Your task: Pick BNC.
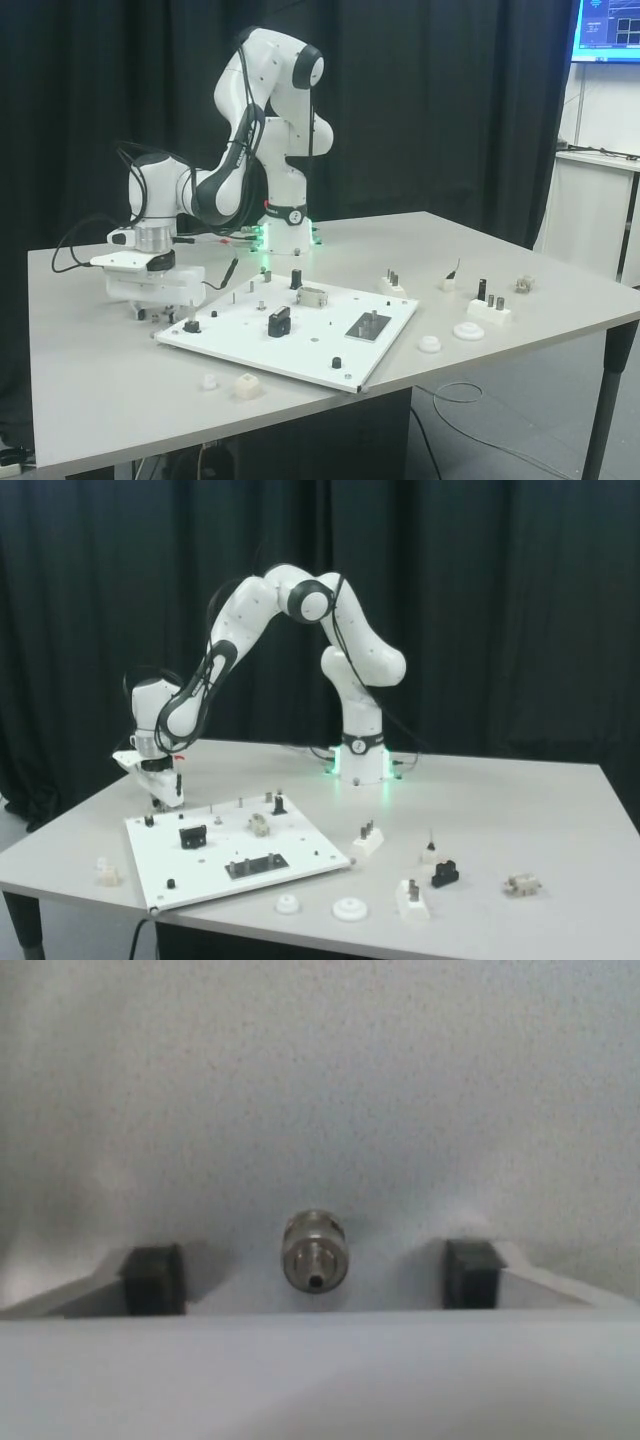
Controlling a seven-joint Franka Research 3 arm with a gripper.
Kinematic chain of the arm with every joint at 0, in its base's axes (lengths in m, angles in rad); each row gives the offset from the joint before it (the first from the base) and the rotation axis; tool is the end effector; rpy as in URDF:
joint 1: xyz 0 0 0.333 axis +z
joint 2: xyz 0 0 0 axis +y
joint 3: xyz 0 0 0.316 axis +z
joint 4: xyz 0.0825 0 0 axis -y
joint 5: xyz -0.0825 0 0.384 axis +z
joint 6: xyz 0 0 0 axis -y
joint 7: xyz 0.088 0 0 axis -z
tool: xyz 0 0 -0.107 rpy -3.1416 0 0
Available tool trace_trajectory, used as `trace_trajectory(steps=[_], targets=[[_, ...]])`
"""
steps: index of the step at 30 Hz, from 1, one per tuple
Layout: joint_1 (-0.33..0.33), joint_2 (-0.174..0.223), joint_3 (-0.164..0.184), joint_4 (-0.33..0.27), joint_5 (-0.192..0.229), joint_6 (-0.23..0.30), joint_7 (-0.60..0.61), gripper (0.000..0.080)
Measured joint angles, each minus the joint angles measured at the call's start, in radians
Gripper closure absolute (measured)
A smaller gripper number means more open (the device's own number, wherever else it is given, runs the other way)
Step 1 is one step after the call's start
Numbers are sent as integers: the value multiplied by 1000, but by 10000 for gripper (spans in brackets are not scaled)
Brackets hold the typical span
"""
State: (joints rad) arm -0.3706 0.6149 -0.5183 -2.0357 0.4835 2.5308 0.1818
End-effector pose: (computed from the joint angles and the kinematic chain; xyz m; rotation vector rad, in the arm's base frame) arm 0.3694 -0.4620 0.1726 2.3933 -2.0043 -0.0023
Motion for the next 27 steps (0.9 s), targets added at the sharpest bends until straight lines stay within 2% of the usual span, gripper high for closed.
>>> trace_trajectory(steps=[2, 3, 8, 9, 14, 15, 23, 24, 27], targets=[[0, 0, 0, 0, 2, 0, 0, 4], [0, 0, 0, 0, 2, 0, 0, 304], [-1, 1, -1, 0, 2, 0, 0, 304], [-1, 1, -1, 0, 2, 0, 0, 462], [-1, 2, -3, 0, 2, 2, 0, 462], [-1, 2, -4, 0, 2, 2, 0, 640], [-2, 3, -9, 0, 2, 3, 0, 640], [-2, 3, -9, 1, 2, 3, -1, 675], [-2, 3, -11, 4, 2, 3, -6, 675]])
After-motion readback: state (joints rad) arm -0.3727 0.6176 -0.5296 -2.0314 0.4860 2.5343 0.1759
